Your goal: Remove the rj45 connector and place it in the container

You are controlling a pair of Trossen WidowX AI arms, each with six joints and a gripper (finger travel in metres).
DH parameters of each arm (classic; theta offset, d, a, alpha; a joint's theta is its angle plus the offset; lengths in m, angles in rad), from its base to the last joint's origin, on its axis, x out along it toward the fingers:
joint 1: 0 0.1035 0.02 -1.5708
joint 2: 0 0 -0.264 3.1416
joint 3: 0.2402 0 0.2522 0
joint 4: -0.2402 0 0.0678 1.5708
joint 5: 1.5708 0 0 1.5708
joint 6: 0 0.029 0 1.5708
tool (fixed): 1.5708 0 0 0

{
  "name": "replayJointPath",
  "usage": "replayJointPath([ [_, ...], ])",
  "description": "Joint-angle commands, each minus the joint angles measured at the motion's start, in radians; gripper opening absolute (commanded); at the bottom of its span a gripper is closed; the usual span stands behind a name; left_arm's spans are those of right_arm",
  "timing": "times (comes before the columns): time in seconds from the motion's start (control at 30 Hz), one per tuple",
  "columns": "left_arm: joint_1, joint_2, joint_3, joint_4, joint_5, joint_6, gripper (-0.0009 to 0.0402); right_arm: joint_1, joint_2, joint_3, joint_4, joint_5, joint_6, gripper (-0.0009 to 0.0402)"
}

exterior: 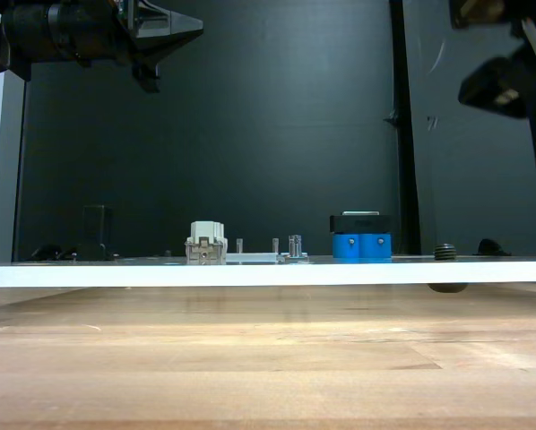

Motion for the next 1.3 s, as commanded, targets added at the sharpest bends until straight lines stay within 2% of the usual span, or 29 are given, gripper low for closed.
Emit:
replayJointPath([
  [0.03, 0.0, 0.0, 0.0, 0.0, 0.0, 0.0, 0.0001, 0.003, -0.017, 0.013, -0.02, -0.009, -0.002, 0.0],
  [0.4, 0.0, 0.0, 0.0, 0.0, 0.0, 0.0, 0.0001, 0.013, -0.126, 0.023, -0.106, -0.01, 0.024, 0.0],
  [0.6, 0.0, 0.0, 0.0, 0.0, 0.0, 0.0, 0.0001, 0.061, -0.172, 0.008, -0.195, -0.009, 0.057, 0.0],
  [0.9, 0.0, 0.0, 0.0, 0.0, 0.0, 0.0, 0.0001, 0.127, -0.288, -0.088, -0.245, -0.009, 0.155, 0.0],
  [1.1, 0.0, 0.0, 0.0, 0.0, 0.0, 0.0, 0.0001, 0.17, -0.359, -0.159, -0.253, -0.023, 0.195, 0.0],
  [1.2, 0.0, 0.0, 0.0, 0.0, 0.0, 0.0, 0.0001, 0.192, -0.398, -0.201, -0.253, -0.045, 0.227, 0.0],
  [1.3, 0.0, 0.0, 0.0, 0.0, 0.0, 0.0, 0.0001, 0.215, -0.432, -0.237, -0.253, -0.047, 0.261, 0.0],
])
